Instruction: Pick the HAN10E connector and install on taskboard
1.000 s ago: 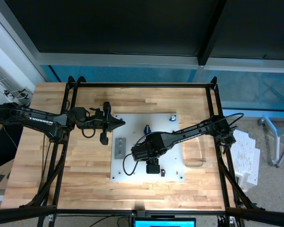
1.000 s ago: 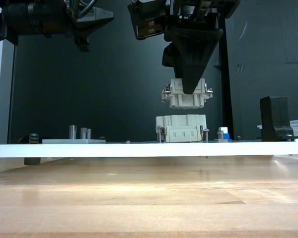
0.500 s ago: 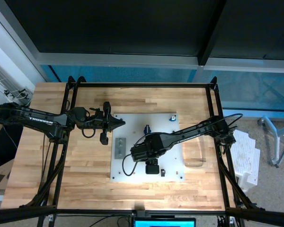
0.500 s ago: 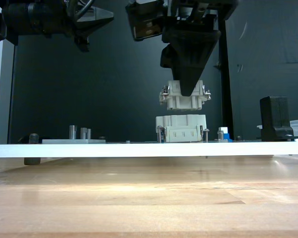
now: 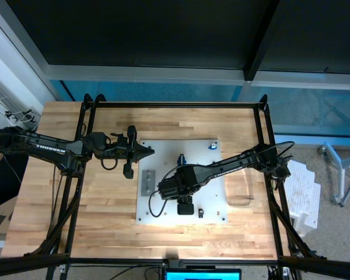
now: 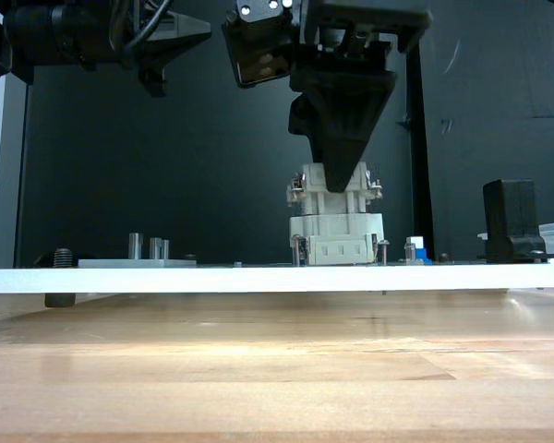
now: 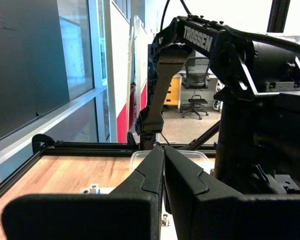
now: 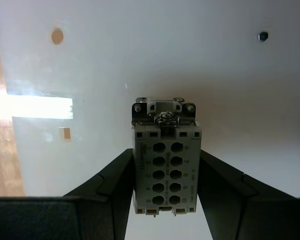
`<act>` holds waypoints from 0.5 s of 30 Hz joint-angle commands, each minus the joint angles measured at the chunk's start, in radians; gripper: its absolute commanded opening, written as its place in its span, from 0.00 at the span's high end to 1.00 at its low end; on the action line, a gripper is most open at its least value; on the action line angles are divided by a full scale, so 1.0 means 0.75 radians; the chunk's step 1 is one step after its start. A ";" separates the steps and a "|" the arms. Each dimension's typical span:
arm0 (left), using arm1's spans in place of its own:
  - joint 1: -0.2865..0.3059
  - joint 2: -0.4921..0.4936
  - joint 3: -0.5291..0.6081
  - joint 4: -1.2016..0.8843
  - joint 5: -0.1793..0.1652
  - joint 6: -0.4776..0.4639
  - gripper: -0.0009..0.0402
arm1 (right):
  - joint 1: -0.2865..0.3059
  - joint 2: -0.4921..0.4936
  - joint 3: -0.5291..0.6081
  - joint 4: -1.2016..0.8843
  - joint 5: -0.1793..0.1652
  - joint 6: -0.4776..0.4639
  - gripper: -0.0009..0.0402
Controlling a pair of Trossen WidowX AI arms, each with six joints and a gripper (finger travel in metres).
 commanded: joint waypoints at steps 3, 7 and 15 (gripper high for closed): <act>0.001 0.000 0.000 0.000 0.001 0.001 0.98 | 0.001 -0.010 -0.015 -0.004 -0.001 0.002 0.80; 0.000 0.000 0.000 0.000 0.001 0.001 0.98 | 0.001 -0.019 -0.031 0.010 0.000 0.002 0.80; 0.001 0.000 0.000 0.000 0.001 0.001 0.98 | 0.001 -0.019 -0.039 0.040 -0.001 -0.006 0.80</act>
